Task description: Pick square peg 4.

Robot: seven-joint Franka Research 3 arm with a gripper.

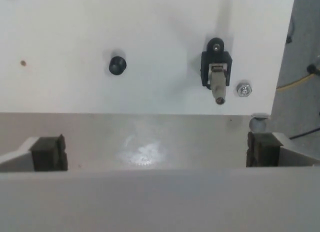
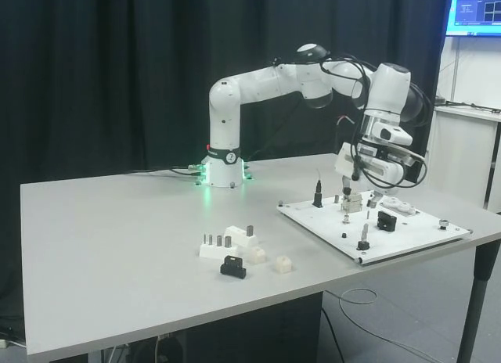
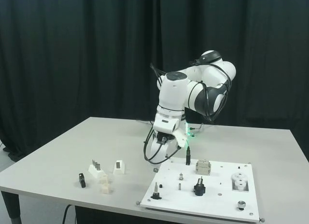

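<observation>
Gripper (image 2: 368, 187) hangs low over the white board (image 2: 415, 234), which sits at the desk (image 2: 117, 222) corner far from the arm's base. Wrist view: both fingertips (image 1: 47, 152) spread wide, nothing between them, so wide open and empty. Below it are the board edge, a black knob (image 1: 117, 65) and a black holder (image 1: 216, 67) with a grey pin.

Square peg 4 should be 1 of the upright grey pegs (image 2: 213, 239) in the small white blocks (image 2: 213, 251), near the desk edge opposite the base and well apart from the gripper. Cannot tell which peg is number 4.

Risks, as I judge them:
- Wrong peg taken: several look alike and stand close together.
- A finger clips a neighbouring peg, for the same reason.
- The loose block slides or tips if contact is off-centre.
- Low travel off the board snags its upright parts.
</observation>
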